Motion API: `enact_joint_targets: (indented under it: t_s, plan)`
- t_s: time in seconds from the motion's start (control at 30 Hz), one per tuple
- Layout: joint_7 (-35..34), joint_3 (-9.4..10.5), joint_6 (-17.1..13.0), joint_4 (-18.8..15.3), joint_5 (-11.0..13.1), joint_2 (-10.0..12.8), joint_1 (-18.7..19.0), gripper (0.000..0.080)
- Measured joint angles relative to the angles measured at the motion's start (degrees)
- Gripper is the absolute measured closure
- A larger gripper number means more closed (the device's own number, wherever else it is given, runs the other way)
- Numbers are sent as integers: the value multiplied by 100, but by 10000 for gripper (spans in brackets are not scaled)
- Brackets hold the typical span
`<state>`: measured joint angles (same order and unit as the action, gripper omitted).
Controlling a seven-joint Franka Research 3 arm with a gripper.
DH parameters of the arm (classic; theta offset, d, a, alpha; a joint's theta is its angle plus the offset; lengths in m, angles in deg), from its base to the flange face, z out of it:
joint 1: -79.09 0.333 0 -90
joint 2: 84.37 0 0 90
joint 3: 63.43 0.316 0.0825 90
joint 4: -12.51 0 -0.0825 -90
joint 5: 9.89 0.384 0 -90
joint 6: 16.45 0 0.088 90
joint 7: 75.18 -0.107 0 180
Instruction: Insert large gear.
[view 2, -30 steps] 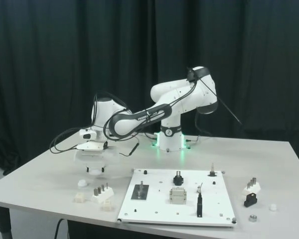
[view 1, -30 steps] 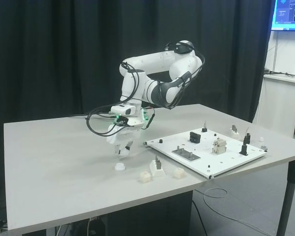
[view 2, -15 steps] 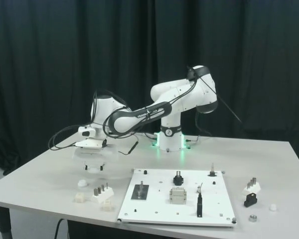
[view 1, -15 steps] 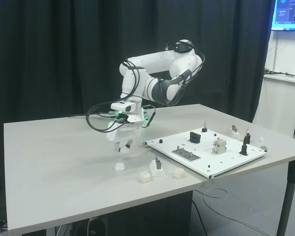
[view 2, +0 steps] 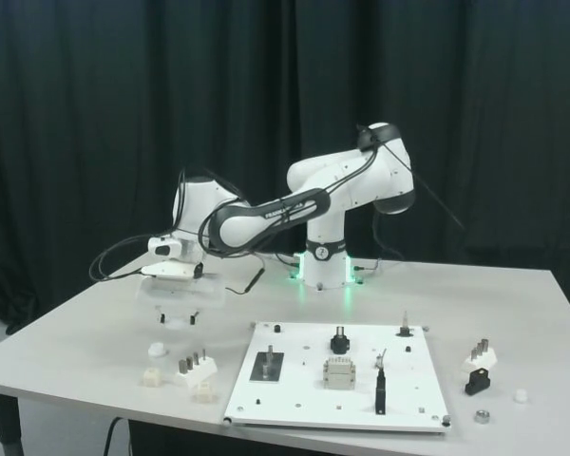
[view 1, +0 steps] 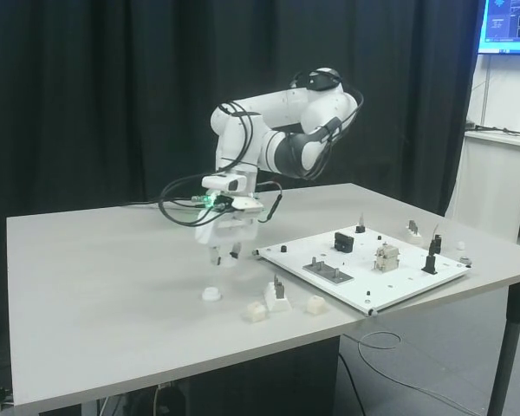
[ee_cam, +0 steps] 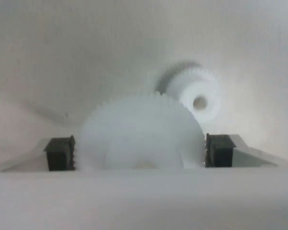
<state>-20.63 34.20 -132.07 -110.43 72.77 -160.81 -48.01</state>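
Wrist view: your gripper clamps the large gear by its toothed rim; a smaller gear lies below. Room views: gear carried above the table, short of the white board; thin rim grip risks slipping during insertion.

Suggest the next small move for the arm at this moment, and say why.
Probably carry sideways toward the white board. The gripper is shut on the large gear, held between the black pads clear above the grey table, with a smaller gear left below. The board's post is some way off.
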Motion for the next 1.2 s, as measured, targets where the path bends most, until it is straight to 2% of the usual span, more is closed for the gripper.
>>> enact_joint_targets:
  t_s: [0.27, 0.63, 1.2]
  plan:
    - [-206, -87, 161, 288, 49, 34, 21, 209]
    - [-546, -193, 492, 710, 364, 76, 73, 209]
    - [-1157, -196, 798, 1478, 444, 97, 148, 209]
